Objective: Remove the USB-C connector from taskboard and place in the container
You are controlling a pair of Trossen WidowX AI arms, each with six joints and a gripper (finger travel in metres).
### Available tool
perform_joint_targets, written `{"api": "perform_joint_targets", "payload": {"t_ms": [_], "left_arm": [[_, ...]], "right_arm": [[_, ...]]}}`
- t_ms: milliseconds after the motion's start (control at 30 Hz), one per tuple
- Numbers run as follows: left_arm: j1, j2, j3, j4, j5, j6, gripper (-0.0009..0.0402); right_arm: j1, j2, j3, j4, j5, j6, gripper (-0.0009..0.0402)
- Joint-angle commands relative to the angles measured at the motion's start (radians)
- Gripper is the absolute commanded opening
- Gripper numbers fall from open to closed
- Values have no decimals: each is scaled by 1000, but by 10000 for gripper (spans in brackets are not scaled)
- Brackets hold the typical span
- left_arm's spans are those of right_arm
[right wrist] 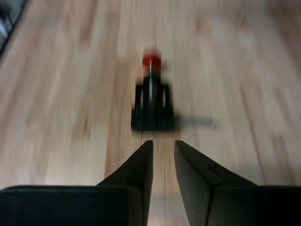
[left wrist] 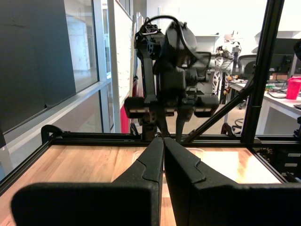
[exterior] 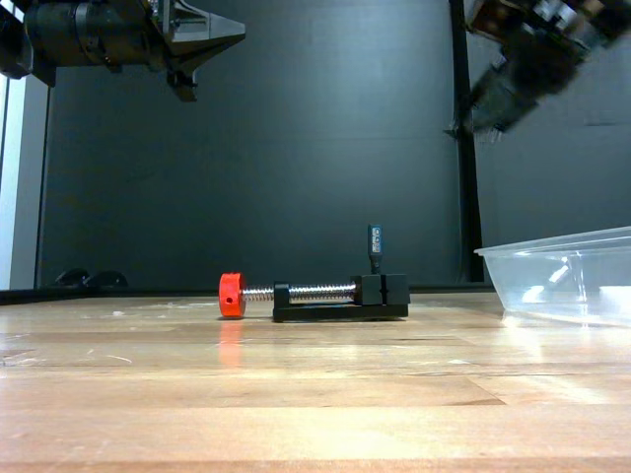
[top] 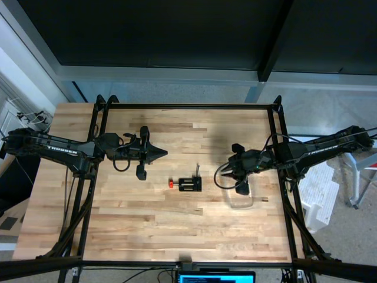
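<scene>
Progress: by my judgement nothing is done yet. The USB-C connector stands upright in the taskboard, at the end away from the red-orange knob.
Left to do: take hold of the connector, draw it up out of the taskboard, carry it across, and let it go in the container.
Container: lies on the table to the right of the taskboard, near it but not touching. I see nothing inside it.
Right hand: the right hand hangs in the air over the container, aimed at the taskboard. Its fingers stand a narrow gap apart and hold nothing.
Left hand: the left hand is raised high, left of and beyond the taskboard. Its fingers are pressed together and hold nothing. It looks parked.
Open room: bare wood lies all round the taskboard, and the air above the connector is free. Nothing stands between taskboard and container.
Edges: the container's raised wall must be cleared on the way in, so the carry wants some height. The black frame rails along the table's sides are well apart from the work.
</scene>
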Motion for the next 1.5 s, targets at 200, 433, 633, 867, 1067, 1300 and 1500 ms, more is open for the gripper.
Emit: {"api": "perform_joint_targets", "payload": {"t_ms": [200,433,633,867,1067,1300,1500], "left_arm": [[0,0,0,1,0,0,0],[0,0,0,0,0,0,0],[0,0,0,1,0,0,0],[0,0,0,1,0,0,0],[0,0,0,0,0,0,0],[0,0,0,1,0,0,0],[0,0,0,1,0,0,0]], "right_arm": [[-77,1,-1,246,-11,-79,1],[-134,10,24,341,-102,-98,0],[-145,27,58,396,-106,-119,0],[-153,51,31,544,-113,-119,0],[-178,70,-6,676,-117,-118,0],[-204,69,-72,800,-141,-111,0],[-205,68,-123,876,-163,-111,0]]}}
